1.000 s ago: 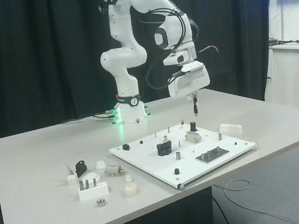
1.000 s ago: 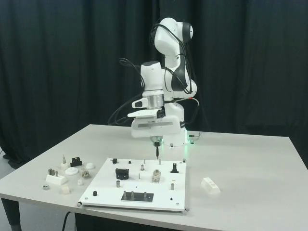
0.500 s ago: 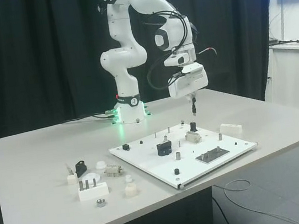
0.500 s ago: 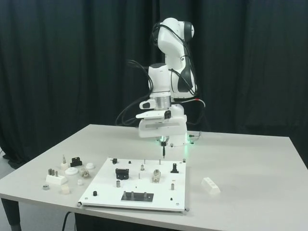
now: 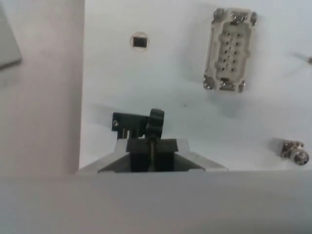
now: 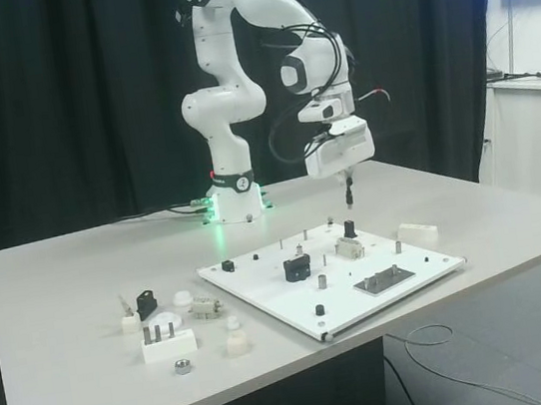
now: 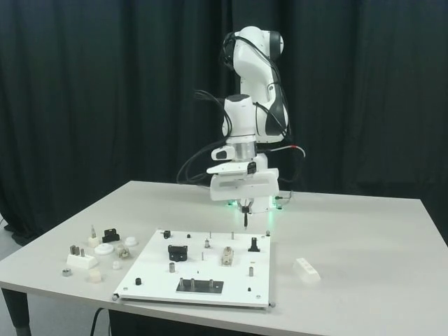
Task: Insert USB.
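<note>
A grey surface (image 6: 61,292) stands before black curtains and carries a white board (image 6: 385,297) toward its right half. Nearest the camera in the first room view, on the bare surface left of the board, lies a cluster of small parts: a white block with two pins (image 6: 167,344), a nut (image 6: 183,366), a small white cap (image 6: 235,340) and a black clip (image 6: 147,302). On the board's near part sits a grey plate with posts (image 6: 387,279); farther in stands a black block (image 6: 296,269) and, right of it, a pale multi-pin connector (image 6: 349,246), which also shows in the wrist view (image 5: 228,48). A small black upright socket (image 6: 350,228) stands near the board's far edge. Off the board to the right lies a white block (image 6: 418,231).

Above that far edge hangs the tool (image 6: 350,194), its fingers (image 5: 168,155) clamped together on a thin USB plug (image 6: 350,191) that points straight down, well clear of the board. In the wrist view the plug's dark tip (image 5: 156,121) sits over the black socket (image 5: 127,124). Beyond, the white arm (image 6: 226,27) rises from its base (image 6: 234,200), where a green light glows.
</note>
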